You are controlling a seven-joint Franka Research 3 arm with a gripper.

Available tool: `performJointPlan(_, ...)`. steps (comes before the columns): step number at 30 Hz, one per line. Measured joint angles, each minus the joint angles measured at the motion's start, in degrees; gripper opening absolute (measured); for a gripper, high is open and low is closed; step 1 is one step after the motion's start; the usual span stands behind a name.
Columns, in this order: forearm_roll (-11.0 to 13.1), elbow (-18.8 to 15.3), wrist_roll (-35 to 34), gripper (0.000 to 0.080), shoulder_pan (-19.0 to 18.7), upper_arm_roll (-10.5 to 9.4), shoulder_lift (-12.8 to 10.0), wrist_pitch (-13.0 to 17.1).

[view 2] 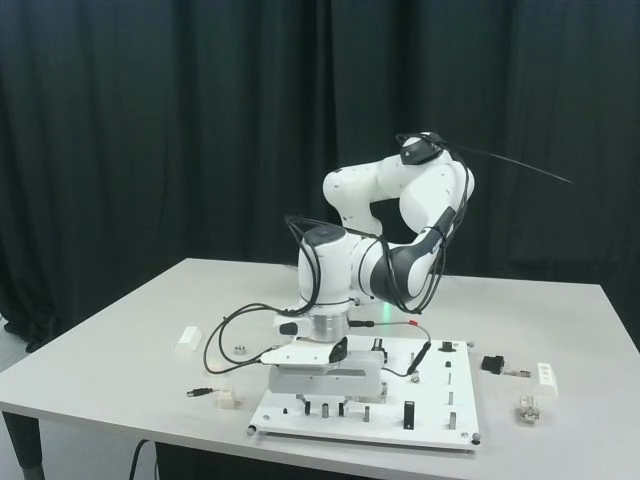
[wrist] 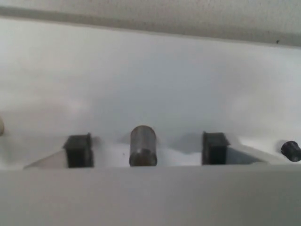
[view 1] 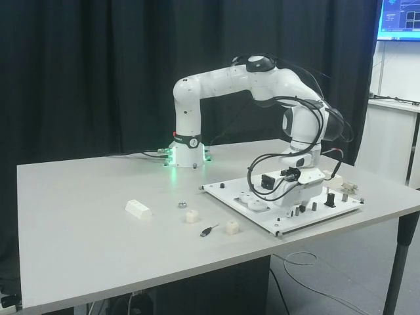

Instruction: Remove round peg 3.

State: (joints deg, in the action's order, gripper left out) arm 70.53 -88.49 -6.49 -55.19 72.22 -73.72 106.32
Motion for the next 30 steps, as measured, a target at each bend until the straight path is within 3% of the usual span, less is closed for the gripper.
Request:
performJointPlan(1,0.0,0.0,0.0,0.0510,0.0,-0.02,0.0,0.0)
performJointPlan(5,0.0,0.0,-0.1,0.0510,0.1,-0.09,0.0,0.0)
performJointPlan(6,0.0,0.0,-0.1,0.0328,0.1,-0.11,0.0,0.0)
performJointPlan(11,0.2,0.0,-0.2,0.0328,0.1,-0.26,0.0,-0.1)
performJointPlan(12,0.2,0.0,-0.2,0.0130,0.1,-0.27,0.0,-0.1)
performJointPlan(24,0.2,0.0,-0.5,0.0113,0.1,-0.13,0.1,-0.3)
performJointPlan(30,0.1,0.0,-0.5,0.0113,-0.3,1.27,0.3,-1.9)
